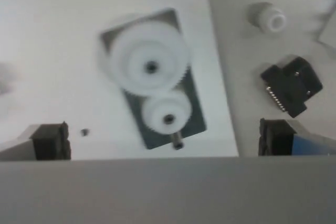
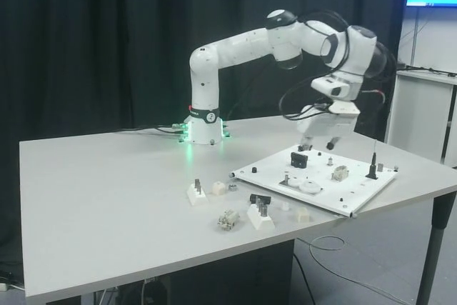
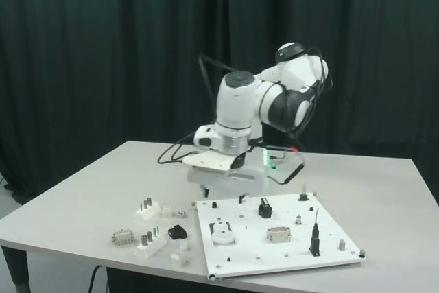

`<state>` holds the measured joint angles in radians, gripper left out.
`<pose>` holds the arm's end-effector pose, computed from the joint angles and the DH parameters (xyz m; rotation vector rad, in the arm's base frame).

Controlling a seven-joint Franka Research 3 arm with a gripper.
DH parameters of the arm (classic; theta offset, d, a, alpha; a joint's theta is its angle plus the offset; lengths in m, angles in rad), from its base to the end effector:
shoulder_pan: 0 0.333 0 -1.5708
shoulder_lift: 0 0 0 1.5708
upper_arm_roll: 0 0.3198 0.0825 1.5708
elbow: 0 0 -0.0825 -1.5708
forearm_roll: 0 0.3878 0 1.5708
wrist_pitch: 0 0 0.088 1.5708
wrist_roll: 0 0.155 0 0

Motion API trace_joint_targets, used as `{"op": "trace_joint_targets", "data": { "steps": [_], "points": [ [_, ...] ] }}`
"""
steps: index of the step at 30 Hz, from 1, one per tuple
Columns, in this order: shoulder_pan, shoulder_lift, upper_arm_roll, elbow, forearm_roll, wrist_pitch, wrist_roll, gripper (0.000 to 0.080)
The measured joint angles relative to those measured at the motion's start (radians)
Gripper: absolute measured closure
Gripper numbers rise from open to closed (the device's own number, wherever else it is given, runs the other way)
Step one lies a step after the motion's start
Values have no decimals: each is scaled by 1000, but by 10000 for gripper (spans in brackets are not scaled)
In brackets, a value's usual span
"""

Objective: Pick small gear.

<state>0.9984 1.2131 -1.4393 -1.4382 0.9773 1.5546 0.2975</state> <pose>0.6756 0.0690 0.2769 2.7488 -0.9920 -0.1508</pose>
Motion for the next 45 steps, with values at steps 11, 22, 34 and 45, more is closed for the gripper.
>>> {"op": "trace_joint_targets", "data": {
  "steps": [11, 22, 34, 45],
  "points": [
    [35, 27, -20, -174, 92, 105, -12, 3],
    [74, 41, -20, -295, 192, 196, -28, 3],
    [88, 54, -9, -372, 280, 293, 51, 3],
    [64, 56, 22, -379, 323, 362, 62, 3]
  ]
}}
